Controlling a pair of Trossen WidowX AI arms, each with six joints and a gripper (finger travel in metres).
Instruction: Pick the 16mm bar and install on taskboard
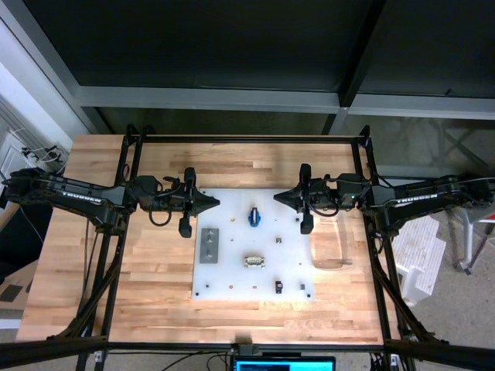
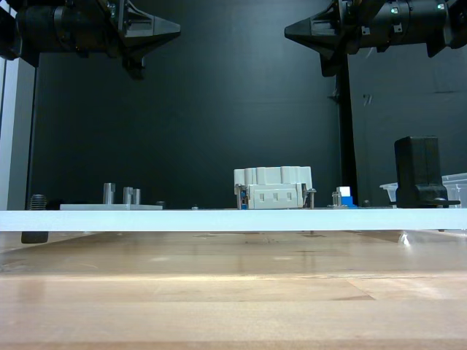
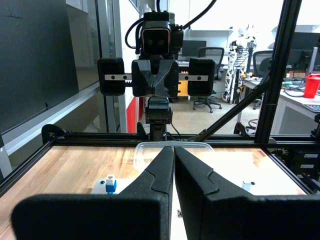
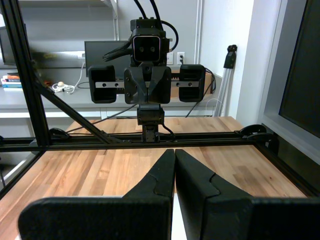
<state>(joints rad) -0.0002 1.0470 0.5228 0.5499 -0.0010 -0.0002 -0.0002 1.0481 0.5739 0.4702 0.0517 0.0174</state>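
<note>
At lower centre of the high view, a large flat white square taskboard [image 1: 232, 278] lies on the wooden table [image 1: 155, 270], carrying a grey rectangular metal block [image 1: 209, 244]. The tiny grey 16mm bar cannot be picked out. Further up, the left gripper [image 1: 213, 202] and right gripper [image 1: 280, 196] hang high over the board's far edge. Both have their fingers pressed together and hold nothing, and are probably parked before starting.

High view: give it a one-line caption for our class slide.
Left gripper and right gripper hover above the far edge of the taskboard, tips facing, jaws shut and empty.
</note>
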